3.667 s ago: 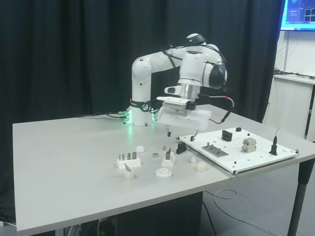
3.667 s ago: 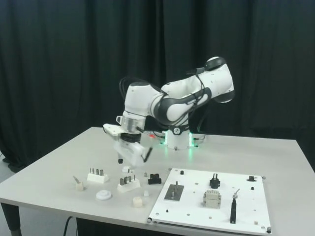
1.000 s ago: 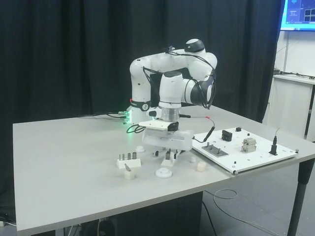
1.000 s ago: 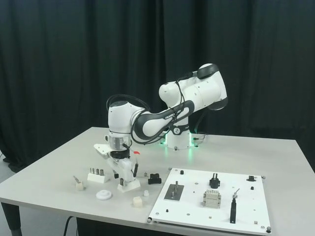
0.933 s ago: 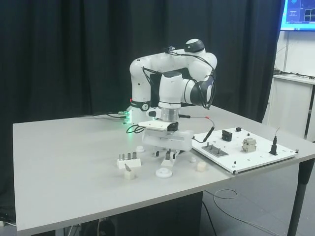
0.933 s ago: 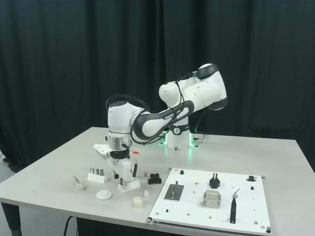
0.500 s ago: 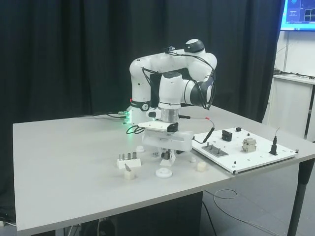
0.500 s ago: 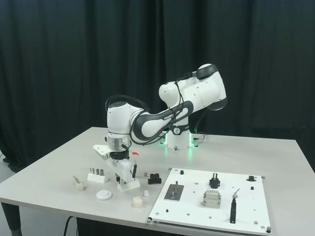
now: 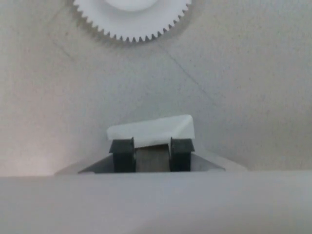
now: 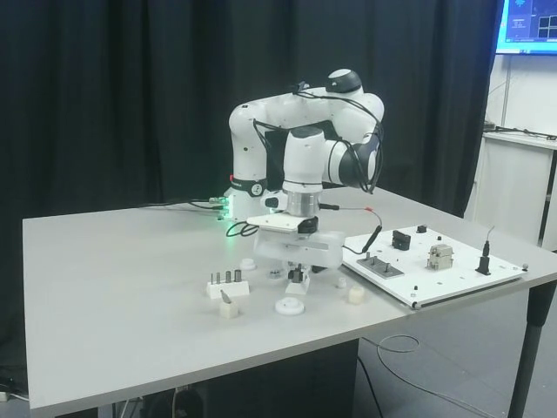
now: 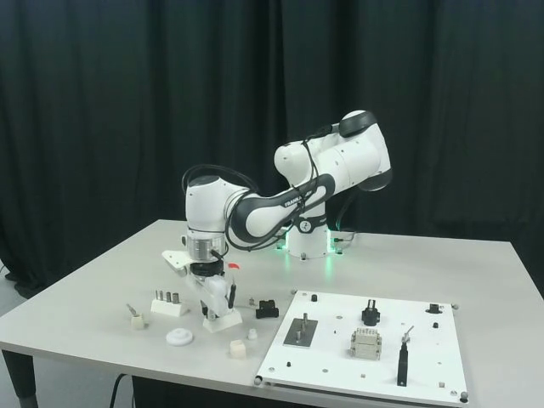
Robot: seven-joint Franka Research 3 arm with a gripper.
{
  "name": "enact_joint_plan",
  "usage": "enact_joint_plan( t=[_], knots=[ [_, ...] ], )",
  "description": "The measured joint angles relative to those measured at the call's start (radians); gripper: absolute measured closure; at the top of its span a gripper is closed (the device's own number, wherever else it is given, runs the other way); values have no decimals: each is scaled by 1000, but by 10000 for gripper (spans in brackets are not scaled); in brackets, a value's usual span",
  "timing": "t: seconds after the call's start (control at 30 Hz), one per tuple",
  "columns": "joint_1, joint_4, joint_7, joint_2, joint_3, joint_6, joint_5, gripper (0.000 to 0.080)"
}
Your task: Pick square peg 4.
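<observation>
The gripper (image 9: 151,155) is low over the table (image 10: 122,287), its two black fingers (image 9: 122,154) drawn in on either side of square peg 4 (image 9: 151,158), a grey upright peg that fills the narrow gap between them. The fingers appear to touch the peg's sides, so the hand is nearly closed and clamped on it. The peg stands in a white holder block (image 9: 151,130), whose top edge shows just beyond the fingertips in the wrist view.

Around the hand, the table is crowded. A white gear (image 9: 131,17) lies flat on the table a short way past the block, well clear of the fingers; in the first room view the same gear (image 10: 288,306) sits just in front of the gripper (image 10: 298,275). To one side of the hand stands a second white holder (image 10: 227,286) with three grey pegs upright in it, and near that a small white block (image 10: 228,306) with a tilted pin. On the hand's other side lie a small white cube (image 10: 357,295) and a small white round piece (image 10: 341,282). Further off on that side rests the white assembly board (image 10: 452,280), carrying several black and grey fittings — none of them close to the fingers.

In the second room view the gripper (image 11: 212,310) hangs straight down from the bent white arm (image 11: 280,200), with a black part (image 11: 267,309) lying on the table just beside it, between hand and board.
</observation>
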Motion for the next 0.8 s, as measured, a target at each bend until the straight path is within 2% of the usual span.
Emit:
enact_joint_plan(
  t=[0.27, 0.8],
  knots=[
    [1, 1, 29, -1, -21, -6, 0, 647],
    [13, 1, 39, -3, -108, -88, -8, 647]
  ],
)
